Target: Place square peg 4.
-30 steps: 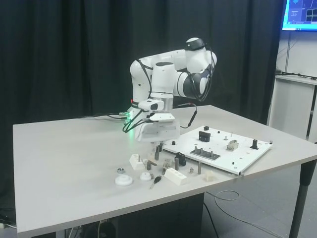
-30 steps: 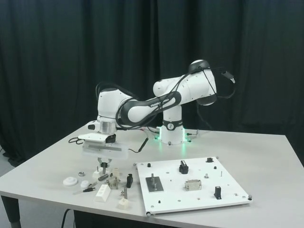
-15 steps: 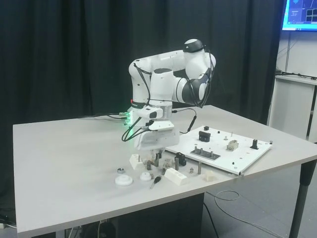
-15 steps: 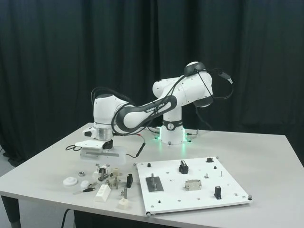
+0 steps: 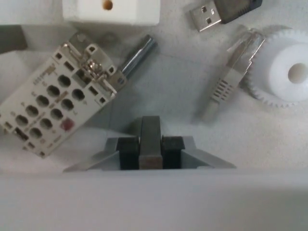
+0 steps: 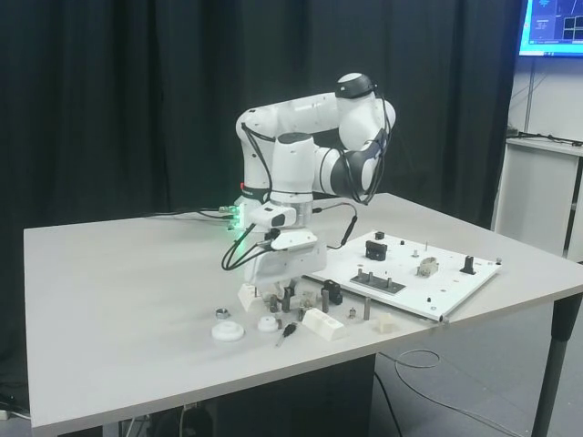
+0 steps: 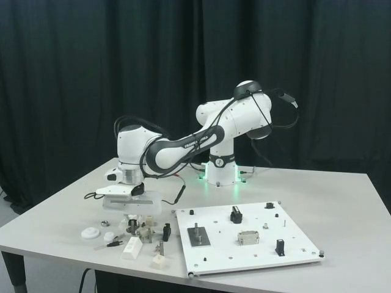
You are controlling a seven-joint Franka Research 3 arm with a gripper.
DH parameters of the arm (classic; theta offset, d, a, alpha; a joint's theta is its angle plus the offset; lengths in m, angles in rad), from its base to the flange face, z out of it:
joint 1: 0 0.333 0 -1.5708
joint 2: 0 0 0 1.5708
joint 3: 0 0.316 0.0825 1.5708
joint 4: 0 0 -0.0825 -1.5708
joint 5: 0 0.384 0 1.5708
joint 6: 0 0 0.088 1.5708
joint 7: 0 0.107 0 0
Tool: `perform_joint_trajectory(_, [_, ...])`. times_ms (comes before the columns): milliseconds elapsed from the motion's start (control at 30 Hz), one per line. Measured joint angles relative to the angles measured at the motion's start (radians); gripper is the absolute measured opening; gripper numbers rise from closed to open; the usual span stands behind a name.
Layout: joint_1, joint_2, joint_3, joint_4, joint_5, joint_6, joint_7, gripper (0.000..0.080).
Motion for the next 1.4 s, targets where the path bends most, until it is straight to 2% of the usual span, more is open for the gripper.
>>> perform_joint_trajectory(700, [-0.008, 0.001, 0.006, 0.017, 0.000, -0.015, -0.008, 0.0097])
perform_joint_trajectory(1033, [-0.007, 0.001, -0.011, 0.019, -0.003, -0.016, -0.008, 0.0097])
perform_joint_trajectory(1067, [-0.007, 0.001, -0.014, 0.019, -0.003, -0.018, -0.008, 0.0617])
perform_joint_trajectory(1233, [-0.005, 0.000, -0.035, 0.023, -0.012, -0.040, -0.008, 0.0617])
perform_joint_trajectory(1267, [-0.004, 0.000, -0.039, 0.025, -0.015, -0.045, -0.008, 0.0754])
perform_joint_trajectory(1400, [-0.002, 0.000, -0.058, 0.031, -0.028, -0.066, -0.005, 0.0754])
